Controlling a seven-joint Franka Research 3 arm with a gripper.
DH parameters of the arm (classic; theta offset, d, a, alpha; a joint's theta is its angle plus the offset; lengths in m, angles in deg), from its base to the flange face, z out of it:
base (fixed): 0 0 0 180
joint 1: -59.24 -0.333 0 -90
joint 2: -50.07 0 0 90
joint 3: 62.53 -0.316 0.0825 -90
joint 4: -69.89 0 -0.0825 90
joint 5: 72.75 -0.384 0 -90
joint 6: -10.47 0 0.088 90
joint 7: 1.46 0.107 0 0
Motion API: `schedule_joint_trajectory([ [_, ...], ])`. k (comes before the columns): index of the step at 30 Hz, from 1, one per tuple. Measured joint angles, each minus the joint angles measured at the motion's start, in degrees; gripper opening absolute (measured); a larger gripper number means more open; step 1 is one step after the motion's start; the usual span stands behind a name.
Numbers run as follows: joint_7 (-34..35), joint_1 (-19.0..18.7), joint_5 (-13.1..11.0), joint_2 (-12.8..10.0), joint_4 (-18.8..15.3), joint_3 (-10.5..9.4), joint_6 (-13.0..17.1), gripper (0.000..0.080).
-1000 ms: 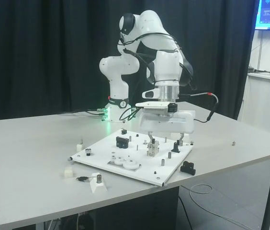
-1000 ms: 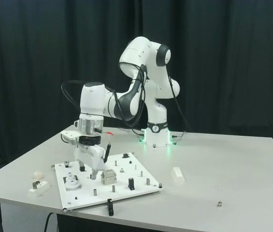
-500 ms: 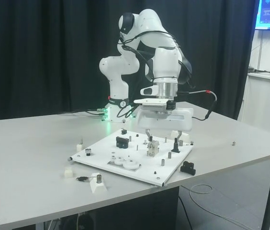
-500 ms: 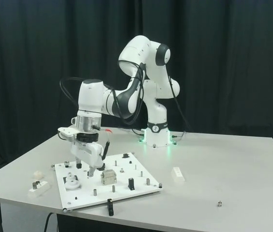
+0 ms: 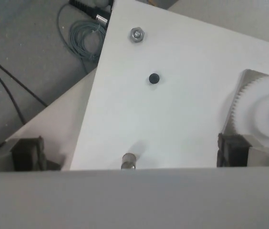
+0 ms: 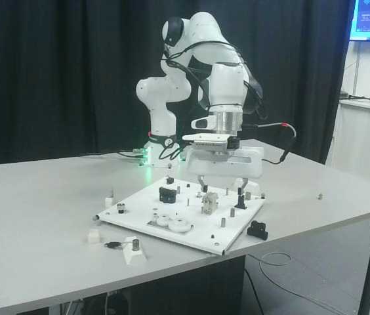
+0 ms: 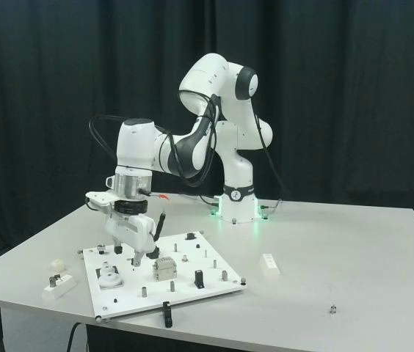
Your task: Pick round peg 4.
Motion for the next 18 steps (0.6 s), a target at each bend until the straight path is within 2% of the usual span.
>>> schedule_joint_trajectory([
  [8,-0.5,0.01,0.2,-0.03,0.18,0.5,0.02,0.08],
  [18,-3.41,1.35,2.2,-0.96,1.89,0.91,0.5,0.08],
])
